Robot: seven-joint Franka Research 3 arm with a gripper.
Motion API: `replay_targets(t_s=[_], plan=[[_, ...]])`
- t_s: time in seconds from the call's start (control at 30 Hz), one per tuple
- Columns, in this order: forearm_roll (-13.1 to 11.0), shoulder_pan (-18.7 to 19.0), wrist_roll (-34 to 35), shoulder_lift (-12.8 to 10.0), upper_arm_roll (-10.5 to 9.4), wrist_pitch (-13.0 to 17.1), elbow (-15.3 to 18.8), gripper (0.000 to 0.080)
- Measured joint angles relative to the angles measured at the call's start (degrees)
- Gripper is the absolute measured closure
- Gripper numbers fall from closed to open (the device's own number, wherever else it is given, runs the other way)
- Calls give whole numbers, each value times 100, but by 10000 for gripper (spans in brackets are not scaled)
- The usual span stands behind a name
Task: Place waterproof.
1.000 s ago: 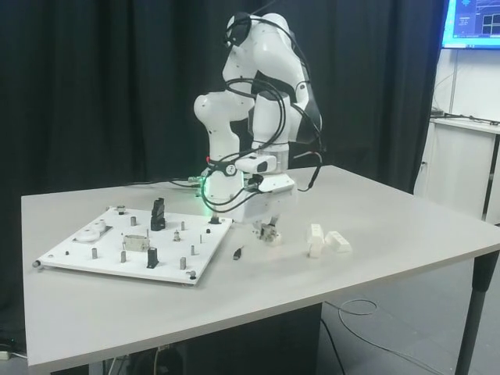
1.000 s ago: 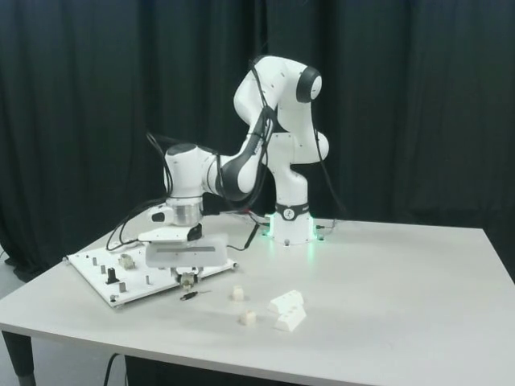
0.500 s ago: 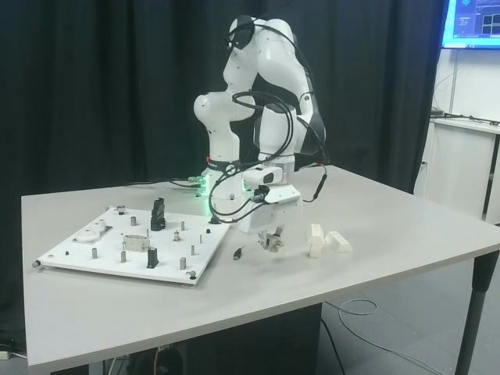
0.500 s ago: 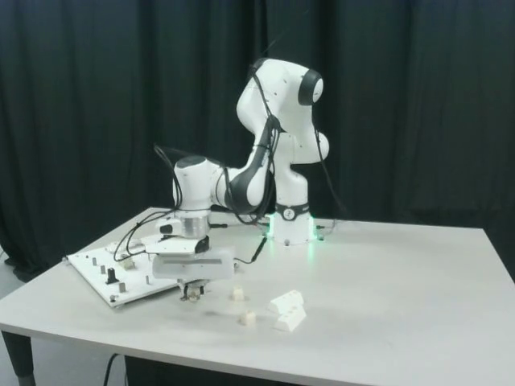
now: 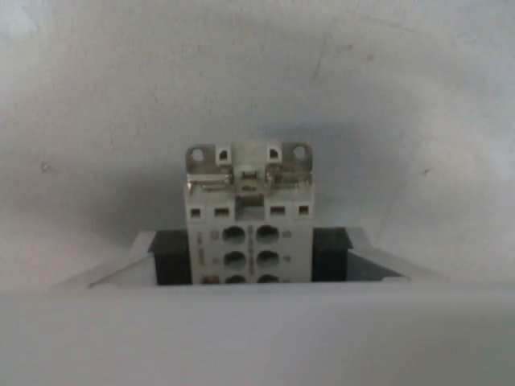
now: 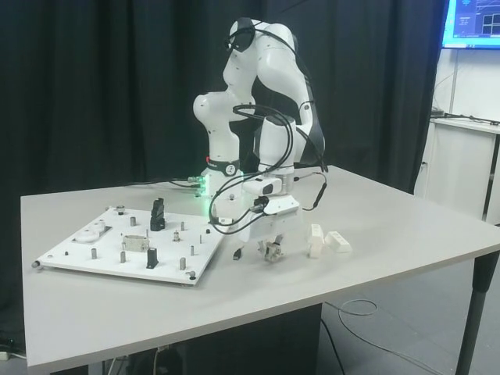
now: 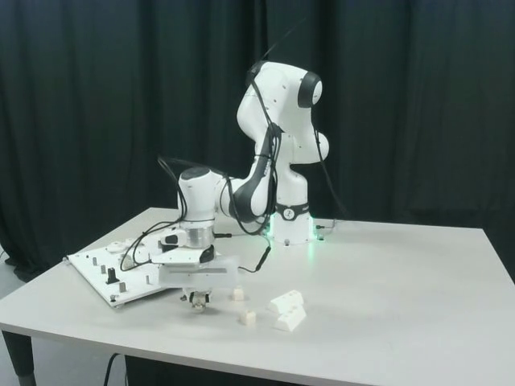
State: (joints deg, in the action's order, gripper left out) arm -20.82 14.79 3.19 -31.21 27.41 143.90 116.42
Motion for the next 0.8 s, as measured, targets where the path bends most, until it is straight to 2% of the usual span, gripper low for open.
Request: replay_targets(t_s=[0.23,0.6,0.63,0.8], plan=[[-11,-48,0,-7,-89,117,84,492],[-11,-55,0,13,-99,117,85,492],[-11,-55,0,24,-98,117,84,70],[-10,-55,0,102,-90,109,81,70]])
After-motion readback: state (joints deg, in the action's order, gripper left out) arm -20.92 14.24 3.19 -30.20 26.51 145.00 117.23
